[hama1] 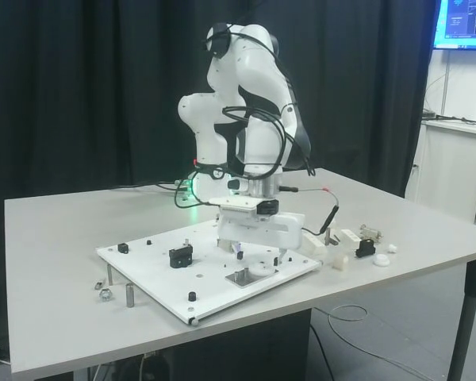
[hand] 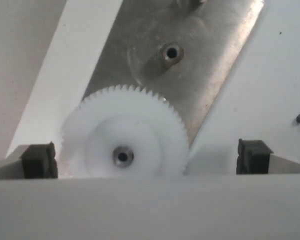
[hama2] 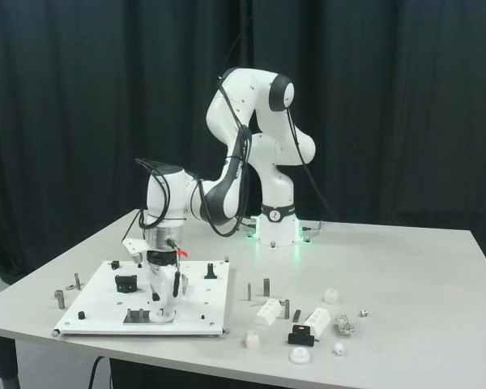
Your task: Remove large gear.
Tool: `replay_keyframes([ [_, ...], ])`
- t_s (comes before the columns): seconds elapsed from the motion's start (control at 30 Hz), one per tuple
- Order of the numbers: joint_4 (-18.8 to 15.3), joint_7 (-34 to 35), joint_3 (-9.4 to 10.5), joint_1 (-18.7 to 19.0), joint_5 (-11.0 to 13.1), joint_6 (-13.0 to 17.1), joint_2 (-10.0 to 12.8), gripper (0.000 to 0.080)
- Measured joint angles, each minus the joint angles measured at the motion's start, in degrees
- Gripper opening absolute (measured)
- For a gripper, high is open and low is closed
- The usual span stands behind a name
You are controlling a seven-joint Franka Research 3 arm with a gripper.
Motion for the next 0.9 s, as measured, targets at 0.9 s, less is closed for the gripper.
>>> replay_keyframes([
  [0.9,6.6,-4.1,-1.01,-0.1,-0.2,-7.8,3.0,0.0800],
])
